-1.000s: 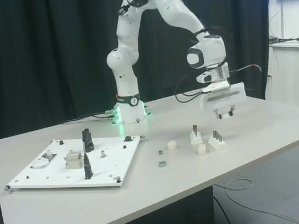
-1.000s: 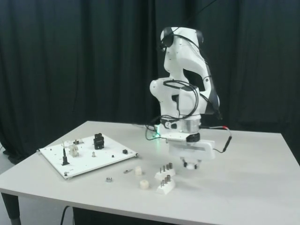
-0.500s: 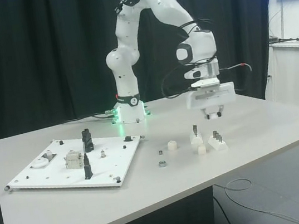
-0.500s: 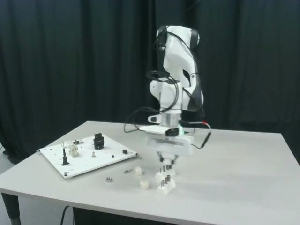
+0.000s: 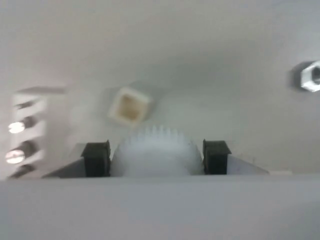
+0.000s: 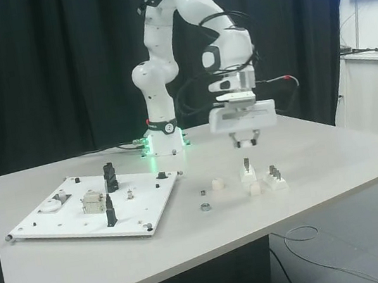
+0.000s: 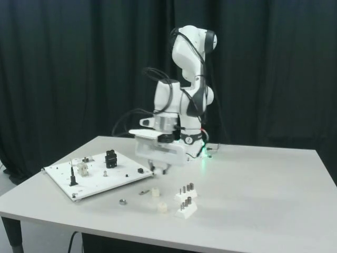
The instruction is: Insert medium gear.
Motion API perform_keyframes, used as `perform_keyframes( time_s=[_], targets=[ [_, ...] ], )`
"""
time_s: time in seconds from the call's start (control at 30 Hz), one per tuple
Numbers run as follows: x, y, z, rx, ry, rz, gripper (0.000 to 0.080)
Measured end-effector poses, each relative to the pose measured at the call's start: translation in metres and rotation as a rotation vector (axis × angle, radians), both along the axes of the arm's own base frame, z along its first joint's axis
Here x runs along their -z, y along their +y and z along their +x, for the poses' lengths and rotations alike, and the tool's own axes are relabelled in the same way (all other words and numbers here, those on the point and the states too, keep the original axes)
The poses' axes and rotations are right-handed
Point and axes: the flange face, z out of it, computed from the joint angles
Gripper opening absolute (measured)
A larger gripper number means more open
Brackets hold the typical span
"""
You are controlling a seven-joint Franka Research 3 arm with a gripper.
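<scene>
Since a second ago the arm has swung toward the white board [image 6: 92,207]. Its gripper [image 5: 157,159] pinches the white medium gear [image 5: 156,152] (teeth showing) between two black fingers [image 5: 96,159], up above the grey table [image 6: 258,223], over a small square block [image 5: 129,105] and near a nut [image 5: 311,76].

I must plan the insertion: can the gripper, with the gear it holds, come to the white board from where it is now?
Probably yes. The gripper hangs above the table, shut on the gear, and nothing tall appears to stand between it and the white board.
</scene>
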Motion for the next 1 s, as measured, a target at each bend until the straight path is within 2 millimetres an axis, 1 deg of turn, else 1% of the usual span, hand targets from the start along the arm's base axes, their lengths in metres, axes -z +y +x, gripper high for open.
perform_keyframes(
  time_s=[0.3, 0.5, 0.7, 1.0],
  targets=[
    [-0.022, -0.061, 0.001, -0.024, 0.015, -0.039, 0.0399],
    [-0.031, -0.102, -0.003, -0.04, 0.024, -0.071, 0.0399],
    [-0.034, -0.144, -0.012, -0.059, 0.037, -0.099, 0.0399],
    [-0.035, -0.21, -0.035, -0.069, 0.072, -0.122, 0.0399]
  ],
)
